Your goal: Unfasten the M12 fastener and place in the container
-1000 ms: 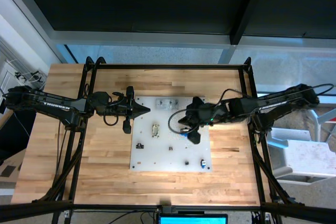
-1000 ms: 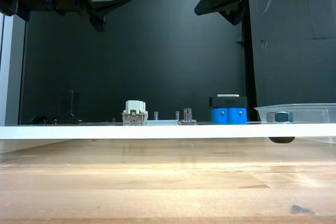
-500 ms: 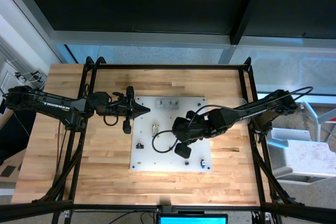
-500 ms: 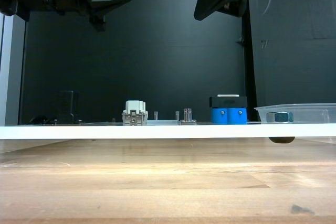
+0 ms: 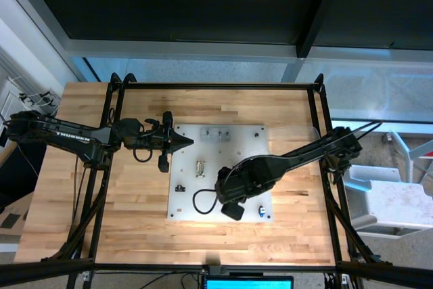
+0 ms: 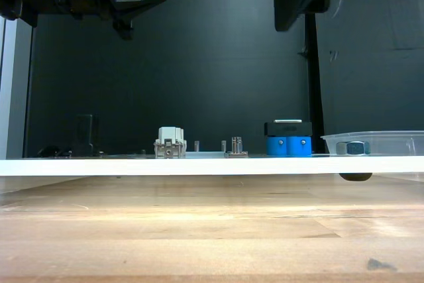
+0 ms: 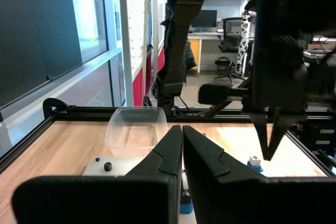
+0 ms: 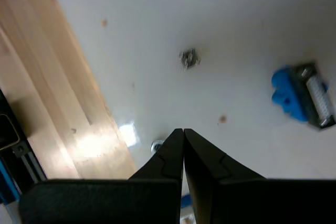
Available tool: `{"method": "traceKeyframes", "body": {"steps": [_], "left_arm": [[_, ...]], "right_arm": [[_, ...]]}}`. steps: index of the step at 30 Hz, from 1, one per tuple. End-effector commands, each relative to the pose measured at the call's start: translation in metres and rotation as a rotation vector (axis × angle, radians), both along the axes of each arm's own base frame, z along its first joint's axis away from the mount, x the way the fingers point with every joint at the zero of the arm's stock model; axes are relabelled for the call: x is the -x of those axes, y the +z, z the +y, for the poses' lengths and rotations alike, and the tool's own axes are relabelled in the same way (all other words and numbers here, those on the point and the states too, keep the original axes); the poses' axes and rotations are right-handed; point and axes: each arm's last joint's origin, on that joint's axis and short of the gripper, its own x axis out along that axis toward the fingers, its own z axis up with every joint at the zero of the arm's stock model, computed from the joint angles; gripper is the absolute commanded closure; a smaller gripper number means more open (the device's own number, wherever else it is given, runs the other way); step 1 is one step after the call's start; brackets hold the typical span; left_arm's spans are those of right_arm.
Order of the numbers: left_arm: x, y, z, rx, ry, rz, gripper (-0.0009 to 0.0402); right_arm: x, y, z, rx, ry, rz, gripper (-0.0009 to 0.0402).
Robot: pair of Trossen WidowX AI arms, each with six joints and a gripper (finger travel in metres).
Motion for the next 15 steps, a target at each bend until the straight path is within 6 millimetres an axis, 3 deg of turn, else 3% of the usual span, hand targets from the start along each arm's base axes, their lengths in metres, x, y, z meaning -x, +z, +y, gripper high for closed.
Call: {"method": "traceKeyframes", "body": {"steps": [1, 9, 15], "left_arm": [[0.0, 0.0, 0.0, 0.0, 0.0, 0.0, 0.0393], [0.0, 0.0, 0.0, 0.0, 0.0, 0.0, 0.0393], [0.0, 0.0, 0.0, 0.0, 0.0, -0.001, 0.0393]], "right_arm": [[-0.004, -0.008, 0.007, -0.02, -0.002, 0.048, 0.0393], [-0.005, -0.023, 0.028, 0.003, 0.048, 0.089, 0.0378], [0.001, -0.029, 0.035, 0.02, 0.081, 0.121, 0.0308]]}}
